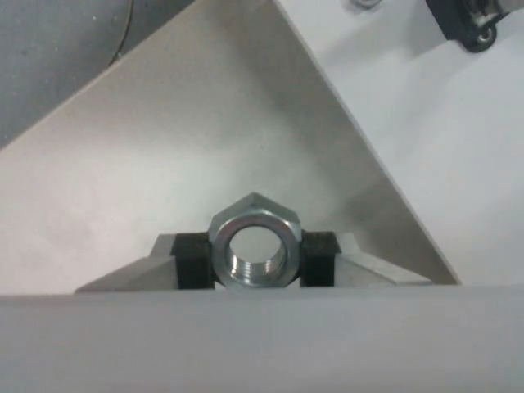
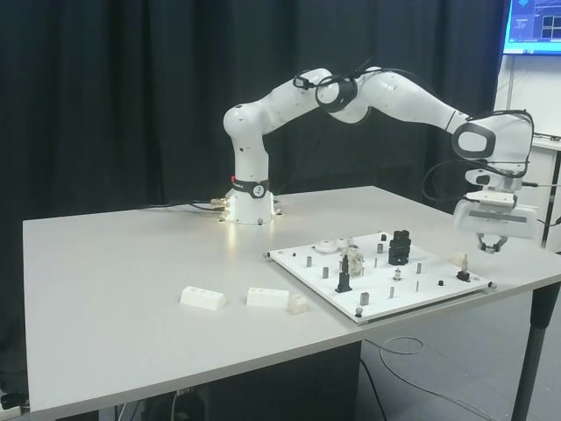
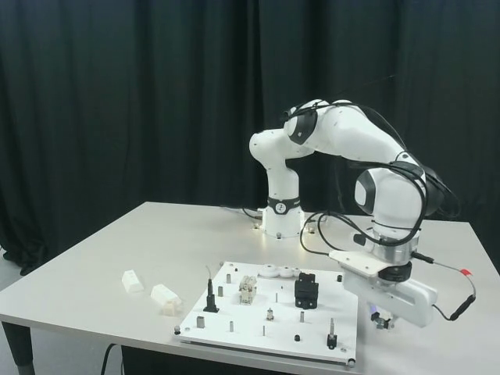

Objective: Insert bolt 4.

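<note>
Between the black pads of the end effector (image 1: pixel 255 264) sits a grey hexagonal nut (image 1: pixel 254 243), clamped on two opposite flats, with its threaded bore facing the wrist camera. Nothing bolt-shaped shows in that grip; what is held looks like a nut rather than a bolt.

Seen from the first room view, the end effector (image 2: pixel 489 246) hangs above the desk (image 2: pixel 114 263), just off the corner of the white board (image 2: pixel 386 294) farthest from the arm's base (image 2: pixel 249 207). From the second room view the end effector (image 3: pixel 380 319) is low beside the white board (image 3: pixel 250 328), near its edge, though I cannot tell whether it touches anything.

Several small posts and black fixtures stand on the white board, among them a black block (image 3: pixel 305 291). Two white blocks (image 2: pixel 234 298) lie on the desk, well apart from the end effector.
</note>
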`<state>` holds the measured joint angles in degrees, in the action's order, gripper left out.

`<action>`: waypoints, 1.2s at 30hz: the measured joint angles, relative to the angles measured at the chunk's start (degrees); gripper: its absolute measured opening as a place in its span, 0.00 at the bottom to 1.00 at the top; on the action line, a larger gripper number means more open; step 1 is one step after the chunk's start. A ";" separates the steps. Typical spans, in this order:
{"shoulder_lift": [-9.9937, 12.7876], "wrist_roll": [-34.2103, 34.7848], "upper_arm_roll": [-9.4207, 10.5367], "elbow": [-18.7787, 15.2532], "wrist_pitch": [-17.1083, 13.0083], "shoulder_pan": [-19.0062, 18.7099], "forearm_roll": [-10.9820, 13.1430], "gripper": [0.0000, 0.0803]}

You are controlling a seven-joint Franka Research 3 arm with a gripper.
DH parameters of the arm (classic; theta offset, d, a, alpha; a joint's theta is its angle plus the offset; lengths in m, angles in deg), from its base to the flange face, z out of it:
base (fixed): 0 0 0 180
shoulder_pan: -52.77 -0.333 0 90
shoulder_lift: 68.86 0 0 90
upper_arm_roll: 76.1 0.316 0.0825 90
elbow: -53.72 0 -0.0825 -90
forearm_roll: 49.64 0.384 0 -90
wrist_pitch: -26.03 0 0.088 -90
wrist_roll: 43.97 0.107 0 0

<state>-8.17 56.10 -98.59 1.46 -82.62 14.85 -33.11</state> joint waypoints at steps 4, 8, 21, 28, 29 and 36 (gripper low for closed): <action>-0.65 -1.34 0.03 0.00 1.24 -0.10 0.00 0.28; -1.43 -2.50 0.16 0.00 2.74 -0.27 0.02 0.28; -4.09 -2.96 0.28 0.00 9.44 -1.91 0.04 0.28; -5.39 -2.42 0.28 -0.07 13.69 -3.10 0.04 0.28; -5.57 -2.42 0.28 -0.11 14.31 -3.26 0.04 0.28; -6.80 -2.70 0.28 -0.63 19.22 -4.40 -0.43 0.28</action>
<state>-14.97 53.40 -98.31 0.83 -63.40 10.45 -33.54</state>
